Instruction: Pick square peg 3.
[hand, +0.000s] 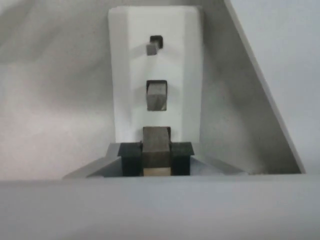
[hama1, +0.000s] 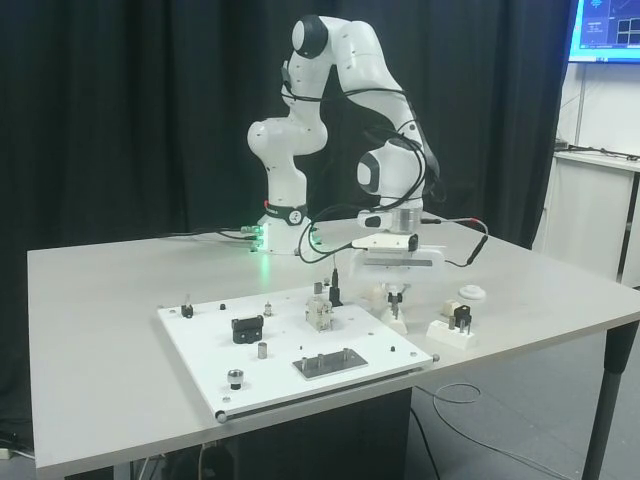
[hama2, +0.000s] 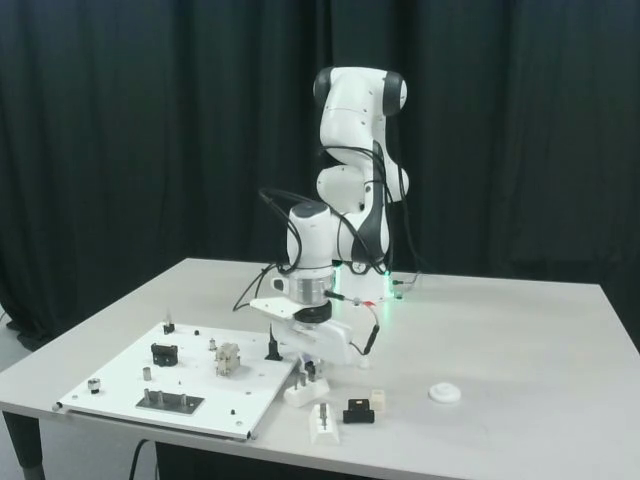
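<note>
**End effector closing on the largest square peg in its white holder**

A white Franka arm (hama1: 335, 90) is reaching down over a grey desk (hama1: 100, 290), in front of black curtains. Its end effector (hand: 156, 159) is sitting low over a white rectangular peg holder (hand: 156, 70) that is resting on the desk just beside a white square assembly board (hama1: 200, 345).

In the wrist view, 3 grey square pegs are standing in a row in the holder, growing in size toward the camera. The small grey square peg (hand: 152, 48) is farthest, and the middle grey square peg (hand: 157, 95) is next. The largest grey square peg 3 (hand: 156, 145) is standing upright at the near end of the holder. The black fingertips (hand: 129, 159) are pressing against it on both sides, so the end effector is narrowed to the peg's width and gripping it.

In the second room view, a black block (hama2: 359, 410) and a white round disc (hama2: 444, 393) are lying on the desk near the holder.
</note>
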